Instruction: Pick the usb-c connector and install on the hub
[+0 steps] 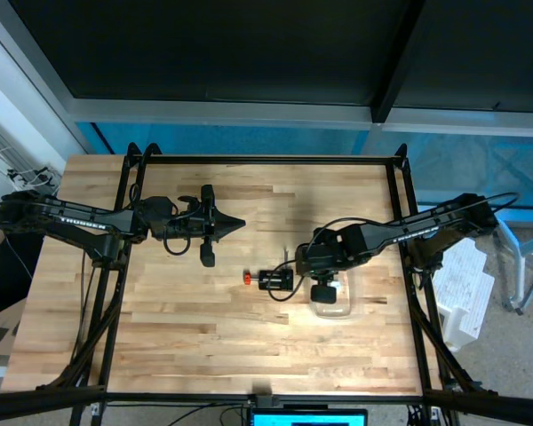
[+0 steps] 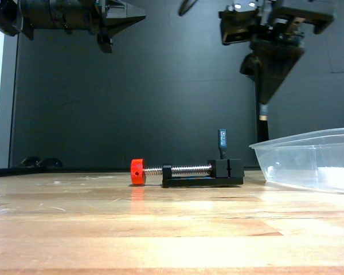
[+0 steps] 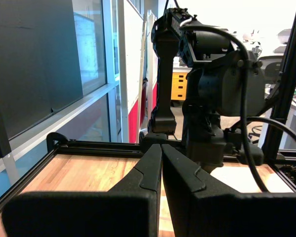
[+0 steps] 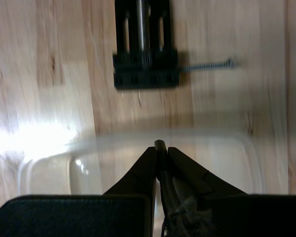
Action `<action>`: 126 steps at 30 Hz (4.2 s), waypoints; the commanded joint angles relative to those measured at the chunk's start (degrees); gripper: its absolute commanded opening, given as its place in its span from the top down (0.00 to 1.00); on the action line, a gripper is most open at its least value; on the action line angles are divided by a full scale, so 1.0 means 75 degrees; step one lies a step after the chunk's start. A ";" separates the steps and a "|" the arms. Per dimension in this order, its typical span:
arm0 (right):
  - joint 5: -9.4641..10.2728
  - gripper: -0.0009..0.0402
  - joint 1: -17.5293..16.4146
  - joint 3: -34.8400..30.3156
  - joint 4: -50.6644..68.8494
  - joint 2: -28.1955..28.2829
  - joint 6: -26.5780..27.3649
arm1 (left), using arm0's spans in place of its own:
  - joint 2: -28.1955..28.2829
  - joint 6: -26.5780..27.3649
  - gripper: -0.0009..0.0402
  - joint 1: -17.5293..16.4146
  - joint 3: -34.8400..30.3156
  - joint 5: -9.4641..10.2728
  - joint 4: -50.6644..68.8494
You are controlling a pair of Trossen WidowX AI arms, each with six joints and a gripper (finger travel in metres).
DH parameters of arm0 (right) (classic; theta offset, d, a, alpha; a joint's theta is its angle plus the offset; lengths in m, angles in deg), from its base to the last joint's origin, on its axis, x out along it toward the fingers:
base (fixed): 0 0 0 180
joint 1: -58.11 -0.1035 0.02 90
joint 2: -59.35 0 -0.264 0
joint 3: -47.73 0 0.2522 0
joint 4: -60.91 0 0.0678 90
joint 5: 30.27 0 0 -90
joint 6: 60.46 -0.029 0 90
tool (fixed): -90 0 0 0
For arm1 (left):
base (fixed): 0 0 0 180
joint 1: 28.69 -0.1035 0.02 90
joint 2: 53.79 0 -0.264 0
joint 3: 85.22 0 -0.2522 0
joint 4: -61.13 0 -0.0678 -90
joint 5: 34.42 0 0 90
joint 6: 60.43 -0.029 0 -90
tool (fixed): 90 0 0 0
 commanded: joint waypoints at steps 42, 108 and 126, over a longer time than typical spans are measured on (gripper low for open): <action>0.0003 0.72 0.0181 -0.1201 -0.0233 0.1256 0.0289 | 0.0000 0.0000 0.98 -0.0003 -0.0003 0.0000 -0.0003; 0.0047 0.52 -0.0586 -0.0991 -0.0114 0.2530 -0.2078 | 0.0000 -0.0003 0.98 -0.0003 -0.0003 0.0000 -0.0003; 0.0070 0.96 -0.0533 -0.0991 -0.0003 0.2052 -0.1920 | 0.0000 0.0000 0.98 -0.0003 -0.0003 -0.0003 -0.0003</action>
